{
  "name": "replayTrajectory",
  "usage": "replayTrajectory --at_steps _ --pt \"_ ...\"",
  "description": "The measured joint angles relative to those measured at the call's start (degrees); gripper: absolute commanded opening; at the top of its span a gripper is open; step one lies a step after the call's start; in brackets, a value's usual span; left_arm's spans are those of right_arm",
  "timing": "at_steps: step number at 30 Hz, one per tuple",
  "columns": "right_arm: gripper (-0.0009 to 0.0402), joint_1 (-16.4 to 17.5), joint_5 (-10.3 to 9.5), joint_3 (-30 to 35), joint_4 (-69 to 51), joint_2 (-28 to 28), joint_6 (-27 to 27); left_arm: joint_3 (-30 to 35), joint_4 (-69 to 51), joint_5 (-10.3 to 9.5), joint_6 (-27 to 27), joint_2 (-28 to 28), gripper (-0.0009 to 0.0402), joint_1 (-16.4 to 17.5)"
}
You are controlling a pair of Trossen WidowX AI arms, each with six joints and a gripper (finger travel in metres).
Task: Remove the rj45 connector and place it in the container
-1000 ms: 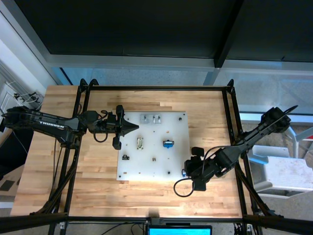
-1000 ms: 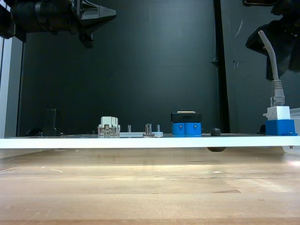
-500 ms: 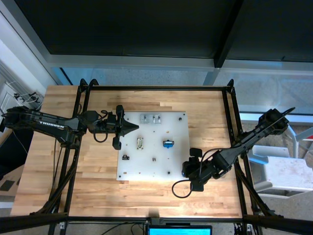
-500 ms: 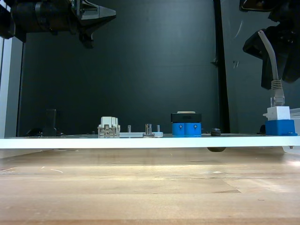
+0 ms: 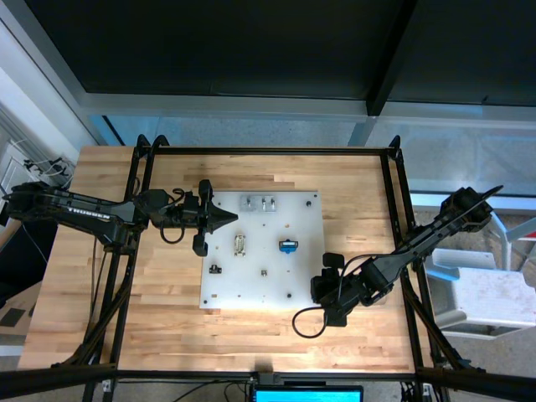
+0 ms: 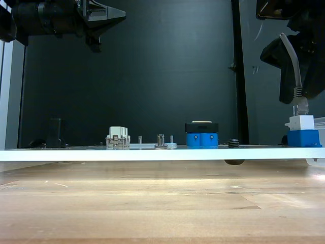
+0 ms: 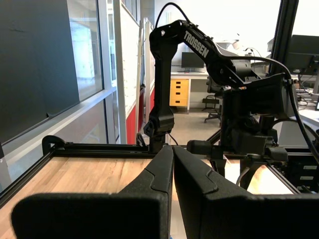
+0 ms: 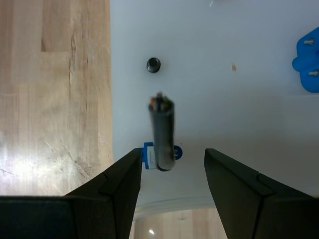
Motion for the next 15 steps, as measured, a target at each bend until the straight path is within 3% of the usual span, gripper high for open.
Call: replayTrajectory --at_steps 15 --pt "0.0174 -0.52 -0.20 -3.17 3.98 0.00 -0.57 -0.02 -0.02 0.00 0.02 0.00 0.0000 0.00"
